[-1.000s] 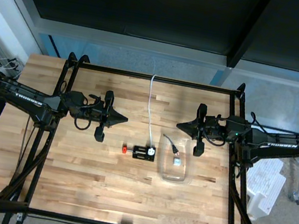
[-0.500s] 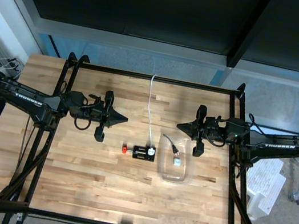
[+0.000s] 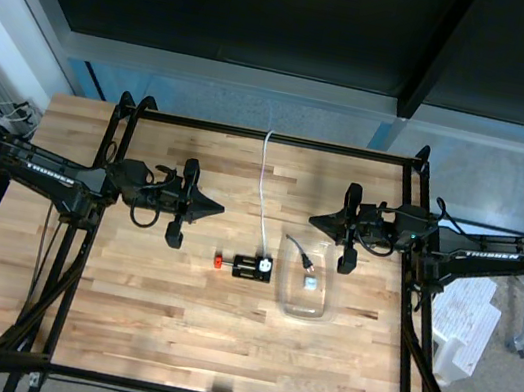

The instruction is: Remove the power plug from the receptacle and place in the container

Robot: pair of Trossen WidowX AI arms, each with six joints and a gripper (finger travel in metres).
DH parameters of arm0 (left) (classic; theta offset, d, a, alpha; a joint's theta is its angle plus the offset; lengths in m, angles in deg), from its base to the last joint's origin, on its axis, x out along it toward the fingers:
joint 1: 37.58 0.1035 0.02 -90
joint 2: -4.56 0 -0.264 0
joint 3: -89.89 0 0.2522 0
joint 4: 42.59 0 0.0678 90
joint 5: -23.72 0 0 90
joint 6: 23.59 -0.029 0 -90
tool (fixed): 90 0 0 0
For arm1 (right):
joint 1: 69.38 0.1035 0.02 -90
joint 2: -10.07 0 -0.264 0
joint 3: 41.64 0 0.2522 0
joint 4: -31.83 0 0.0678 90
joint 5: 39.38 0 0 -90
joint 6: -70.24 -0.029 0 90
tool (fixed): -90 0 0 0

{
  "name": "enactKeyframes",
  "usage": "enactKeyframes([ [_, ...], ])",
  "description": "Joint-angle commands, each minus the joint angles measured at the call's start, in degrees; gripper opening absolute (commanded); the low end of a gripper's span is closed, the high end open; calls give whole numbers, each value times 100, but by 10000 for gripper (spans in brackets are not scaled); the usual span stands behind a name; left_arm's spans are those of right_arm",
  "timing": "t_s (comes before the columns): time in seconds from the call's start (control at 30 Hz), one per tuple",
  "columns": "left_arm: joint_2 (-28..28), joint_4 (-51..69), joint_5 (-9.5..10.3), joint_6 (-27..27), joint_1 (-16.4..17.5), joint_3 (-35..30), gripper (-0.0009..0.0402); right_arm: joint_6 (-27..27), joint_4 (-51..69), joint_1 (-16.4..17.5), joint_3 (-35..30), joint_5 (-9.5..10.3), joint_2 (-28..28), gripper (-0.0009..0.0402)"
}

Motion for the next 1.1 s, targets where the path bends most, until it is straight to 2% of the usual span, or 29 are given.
enactKeyframes([
  [0.03,0,0,0,-2,2,-2,0,13,-35,2,-7,4,4,0],
  [1.1,0,0,0,-2,0,-2,0,-24,31,0,-7,2,4,0],
])
